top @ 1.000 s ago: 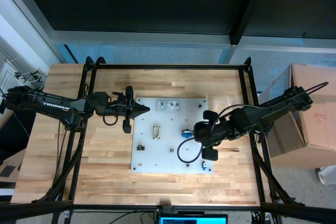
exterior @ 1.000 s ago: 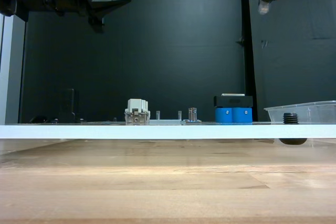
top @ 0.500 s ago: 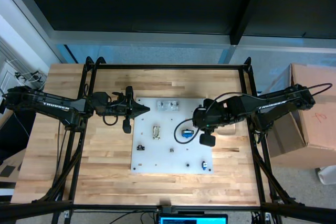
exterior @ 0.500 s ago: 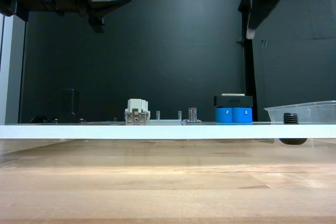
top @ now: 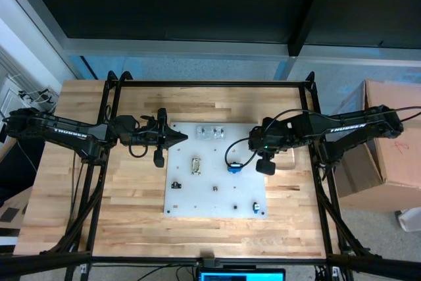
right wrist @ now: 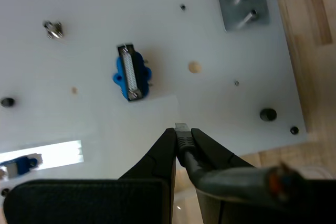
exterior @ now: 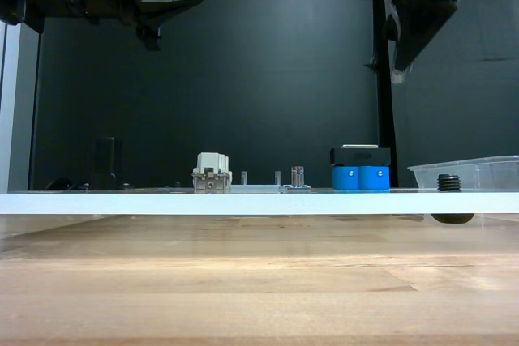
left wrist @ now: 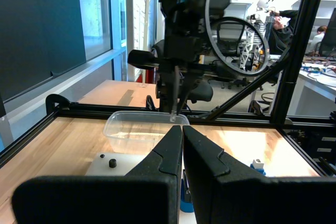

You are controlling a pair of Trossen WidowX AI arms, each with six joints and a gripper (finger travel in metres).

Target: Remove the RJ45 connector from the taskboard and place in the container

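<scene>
The RJ45 connector (right wrist: 181, 128), a clear plug on a black cable, is held clear of the white taskboard (top: 210, 189). My right gripper (right wrist: 181, 136) is shut on it, high over the board's right edge (top: 258, 146). In the low view the plug (exterior: 396, 76) points down from the right gripper (exterior: 403, 58), well above the board. The clear plastic container (exterior: 470, 172) sits at the board's right end, and the left wrist view shows the plug (left wrist: 172, 114) hanging just over the container (left wrist: 142, 128). My left gripper (top: 181, 137) hovers shut and empty over the board's left edge.
A blue connector block (top: 233, 168) and a white socket (top: 195, 165) stand on the board, with another blue part (top: 256, 208) near its front right. A black frame (top: 210, 84) rings the table. A cardboard box (top: 388, 136) stands off the right side.
My right gripper carried the RJ45 connector from the board's front right toward the back right, and it now hangs lower. The left arm has not moved.
</scene>
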